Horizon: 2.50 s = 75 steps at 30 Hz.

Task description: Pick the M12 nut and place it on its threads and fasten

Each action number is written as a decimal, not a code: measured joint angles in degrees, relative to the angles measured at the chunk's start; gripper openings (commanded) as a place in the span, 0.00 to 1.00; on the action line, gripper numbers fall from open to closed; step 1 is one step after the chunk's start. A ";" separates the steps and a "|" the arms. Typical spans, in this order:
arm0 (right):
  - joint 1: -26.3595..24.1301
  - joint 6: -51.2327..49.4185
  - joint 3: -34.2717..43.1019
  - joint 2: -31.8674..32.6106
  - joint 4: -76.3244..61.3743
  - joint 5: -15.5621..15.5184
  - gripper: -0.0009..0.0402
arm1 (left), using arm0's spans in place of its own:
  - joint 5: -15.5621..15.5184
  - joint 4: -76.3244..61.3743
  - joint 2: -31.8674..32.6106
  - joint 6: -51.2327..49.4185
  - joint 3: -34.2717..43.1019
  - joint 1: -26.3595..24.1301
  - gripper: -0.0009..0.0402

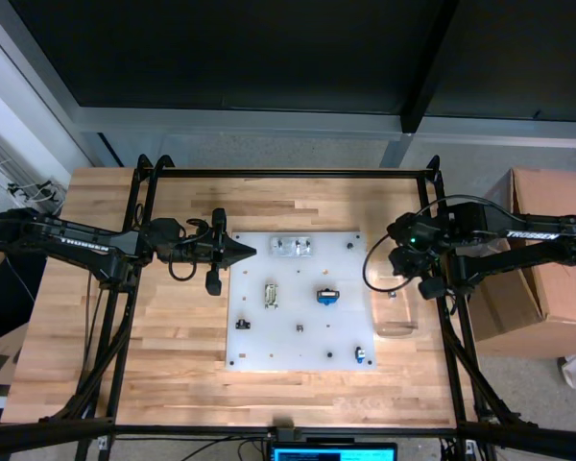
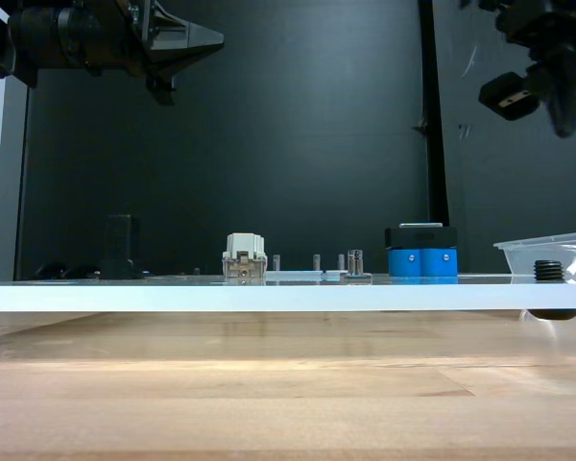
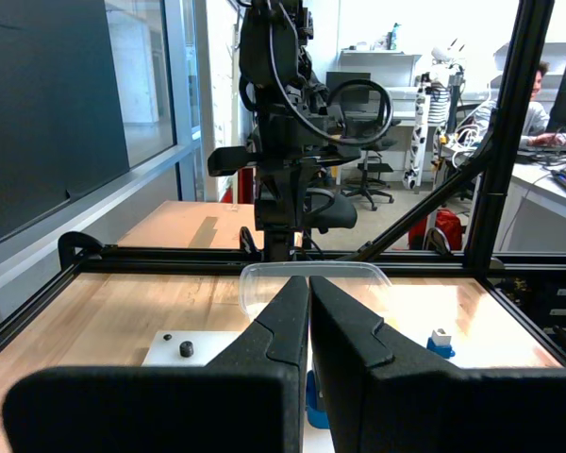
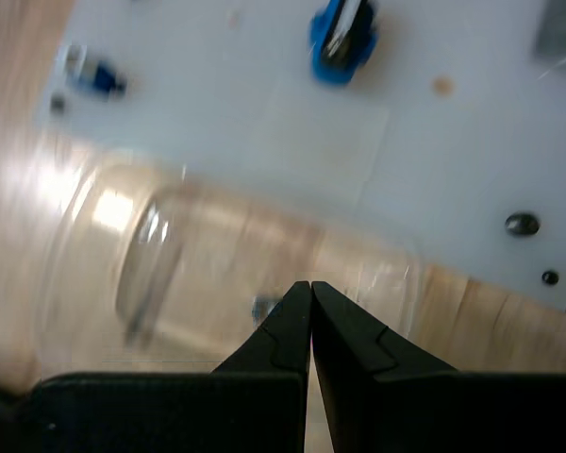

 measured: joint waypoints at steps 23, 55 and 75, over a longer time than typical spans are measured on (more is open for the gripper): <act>1.18 -29.53 -6.12 3.23 -8.09 8.52 0.51 | 0.00 0.00 0.00 0.02 0.02 0.00 0.02; 10.21 -30.82 -20.39 16.57 18.29 9.55 0.56 | 0.02 0.00 -0.02 0.00 0.02 0.00 0.02; 10.51 -31.87 -21.53 19.65 21.07 9.55 0.04 | 0.00 0.00 0.00 0.02 0.00 0.00 0.02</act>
